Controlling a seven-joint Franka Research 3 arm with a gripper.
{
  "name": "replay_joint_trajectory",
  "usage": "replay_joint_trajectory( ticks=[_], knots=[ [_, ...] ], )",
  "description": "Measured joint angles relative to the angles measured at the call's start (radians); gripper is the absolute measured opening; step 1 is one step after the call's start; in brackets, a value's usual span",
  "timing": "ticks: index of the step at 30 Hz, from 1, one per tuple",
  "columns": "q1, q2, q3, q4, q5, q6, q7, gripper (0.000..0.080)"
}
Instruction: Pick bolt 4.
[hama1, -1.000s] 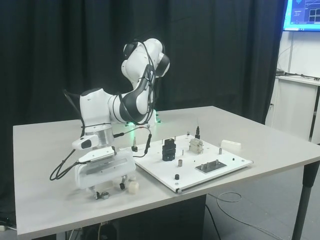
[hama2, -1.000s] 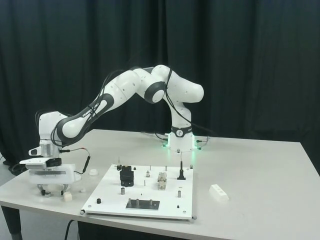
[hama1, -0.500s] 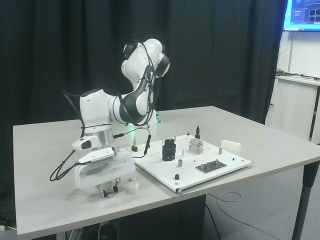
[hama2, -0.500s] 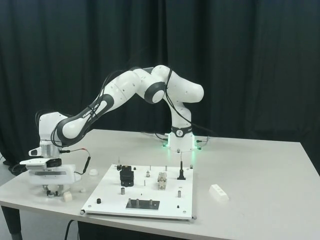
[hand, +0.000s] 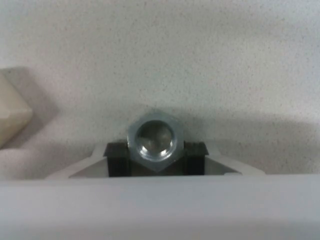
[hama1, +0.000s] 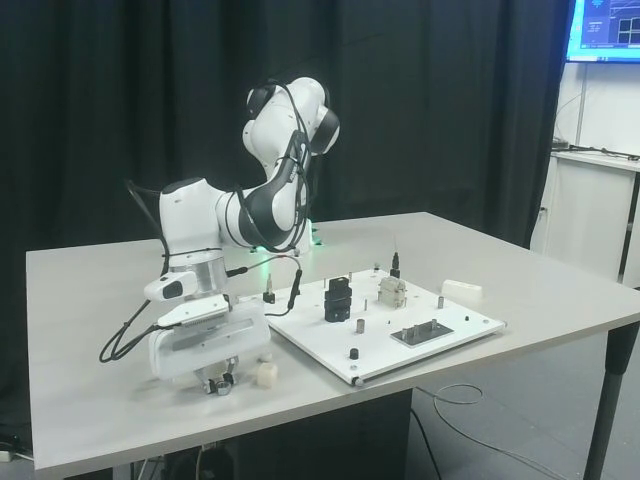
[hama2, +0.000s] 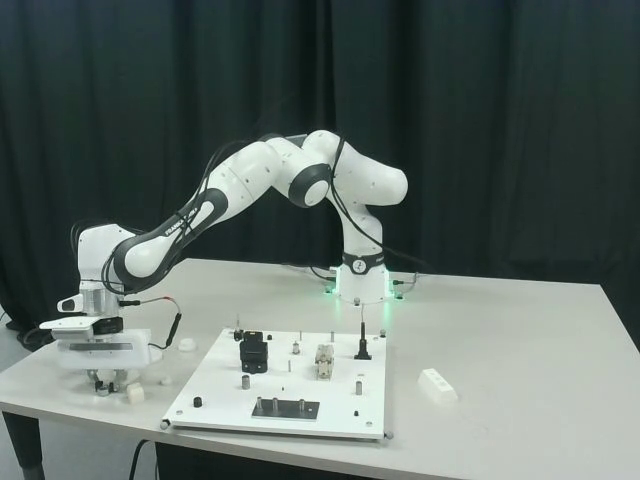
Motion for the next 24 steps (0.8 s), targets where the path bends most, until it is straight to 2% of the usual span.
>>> replay_joint_trajectory(
  ticks=[12, 24],
  knots=[
    [0.001, 0.000, -0.002, 0.009, -0.001, -0.004, -0.025, 0.0226],
    [0.007, -0.007, -0.036, 0.065, -0.024, -0.078, -0.023, 0.0225]
  ],
)
